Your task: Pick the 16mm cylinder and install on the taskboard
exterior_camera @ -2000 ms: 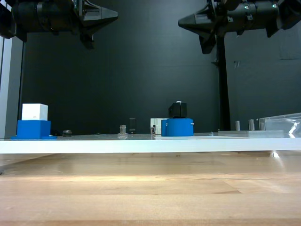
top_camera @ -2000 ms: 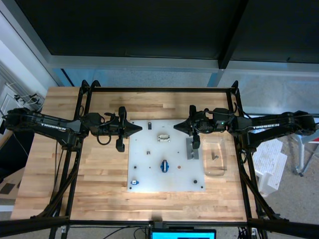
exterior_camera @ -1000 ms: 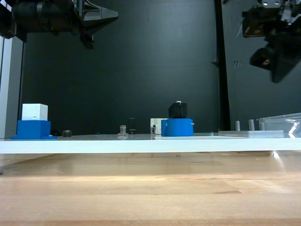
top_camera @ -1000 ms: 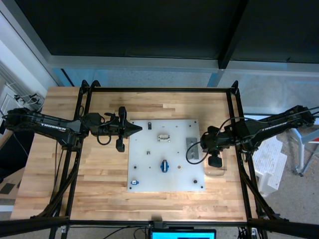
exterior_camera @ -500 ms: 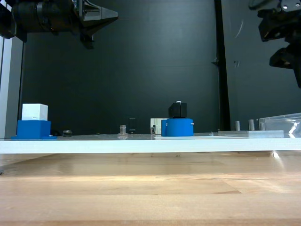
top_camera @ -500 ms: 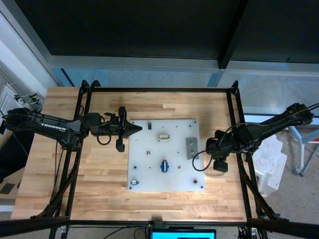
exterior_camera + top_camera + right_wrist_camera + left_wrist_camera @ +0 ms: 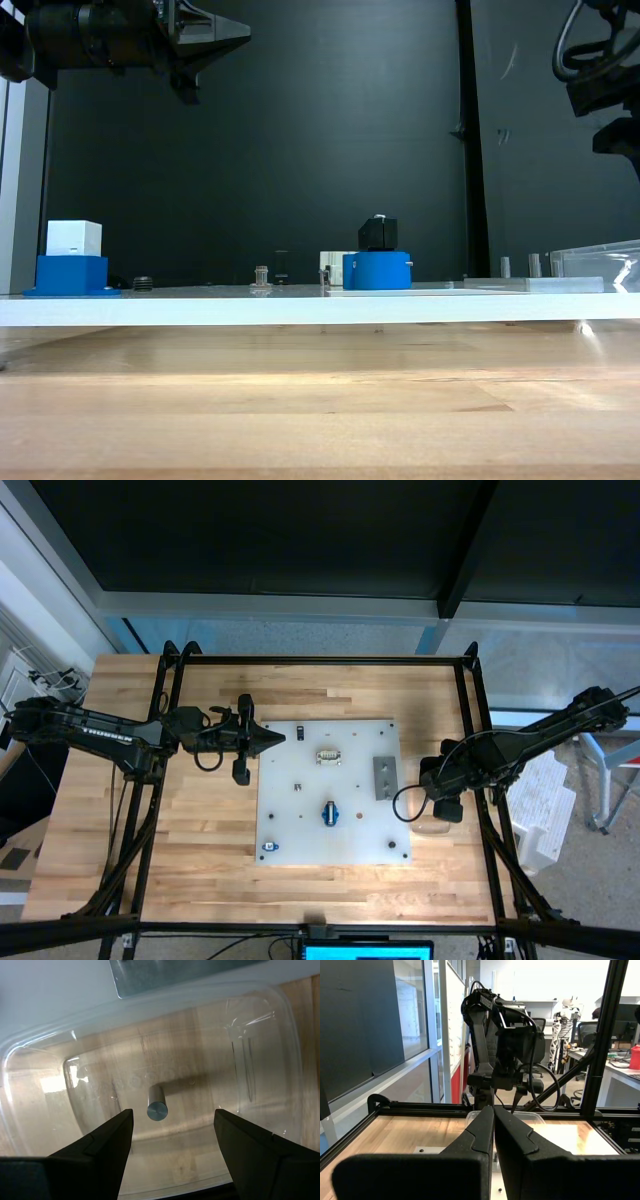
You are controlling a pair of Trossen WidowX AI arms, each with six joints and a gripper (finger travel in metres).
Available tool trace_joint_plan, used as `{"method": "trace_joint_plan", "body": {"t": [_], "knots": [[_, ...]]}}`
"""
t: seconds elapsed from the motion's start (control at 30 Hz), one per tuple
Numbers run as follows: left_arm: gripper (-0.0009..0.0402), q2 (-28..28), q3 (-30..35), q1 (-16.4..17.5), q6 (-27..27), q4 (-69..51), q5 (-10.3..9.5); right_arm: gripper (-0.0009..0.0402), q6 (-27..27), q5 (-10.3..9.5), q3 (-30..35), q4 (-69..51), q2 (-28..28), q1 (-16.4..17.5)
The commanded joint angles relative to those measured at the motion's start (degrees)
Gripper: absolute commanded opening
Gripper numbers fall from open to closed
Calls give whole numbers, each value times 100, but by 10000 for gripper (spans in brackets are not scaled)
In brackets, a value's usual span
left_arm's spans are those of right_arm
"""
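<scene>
The right arm has swung away from above the taskboard (image 7: 300, 820) and now hangs over the clear tray (image 7: 280, 1050); the left arm has not moved.

The right gripper (image 7: 172, 1119) points down into the tray, which sits on the wooden table (image 7: 180, 860) just beside the taskboard's right edge. Its jaws are spread wide. The 16mm cylinder (image 7: 157, 1103) rests on the tray floor in the gap between the two fingers, nearer one of them and touching neither. The grey metal block (image 7: 384, 777) stands on the board's side closest to the tray. The left gripper (image 7: 494, 1110) hovers high above the board's left edge, pointing inward, its jaws pressed together.
</scene>
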Motion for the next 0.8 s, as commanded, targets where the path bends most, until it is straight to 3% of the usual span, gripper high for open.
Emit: {"method": "trace_joint_plan", "body": {"t": [0.03, 0.53, 0.8], "knots": [[0, 0, 2, 2, 0, 0, 0, 228, 2, -2, -136, 173, 7, 22], [0, 0, 2, 0, 0, 0, 2, 226, 153, 4, -855, 949, 7, 264], [0, 0, 2, 0, 0, -2, 2, 188, 157, 9, -1049, 1222, 7, 275]]}}
